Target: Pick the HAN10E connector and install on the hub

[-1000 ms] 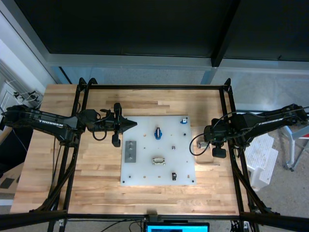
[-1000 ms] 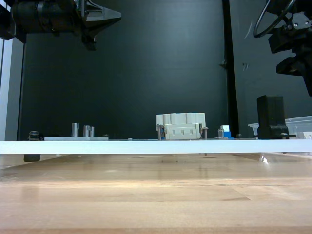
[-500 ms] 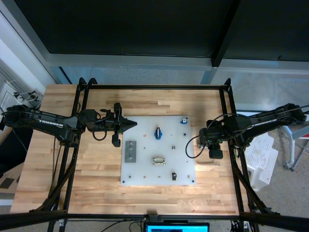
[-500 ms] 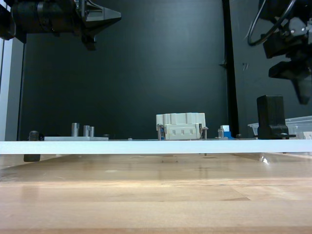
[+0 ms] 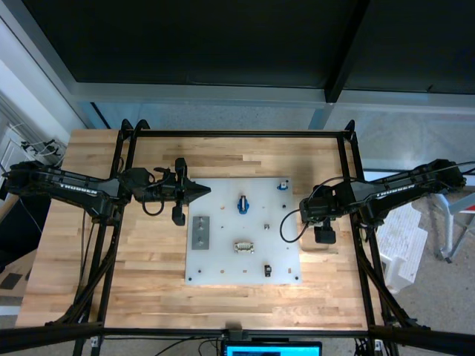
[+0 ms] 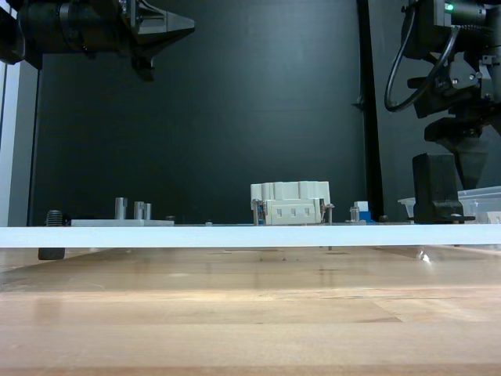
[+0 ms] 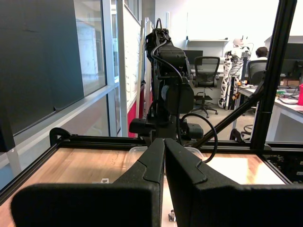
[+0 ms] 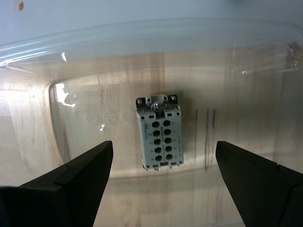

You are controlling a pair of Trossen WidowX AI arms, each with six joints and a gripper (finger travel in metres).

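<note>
Pale grey rectangular HAN10E connector [image 8: 158, 133], in a clear plastic tray [image 8: 85, 101] near the tabletop's right edge, under the spread right pincer [image 5: 324, 236]. Likely light and rigid; grip its long sides. The left pincer [image 5: 203, 190], pressed together, hangs toward the left edge.

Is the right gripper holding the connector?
No, the open right gripper hovers over the HAN10E connector in a tray; the shut left gripper hangs over the board's corner.

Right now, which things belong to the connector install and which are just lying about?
Job in hand: HAN10E connector, lying in a clear tray; hub on the white board; right tool, open, above the connector.
Lying about: blue upright part; grey two-hole plate; small black block; left tool, shut, parked high over the board's far left corner.
</note>
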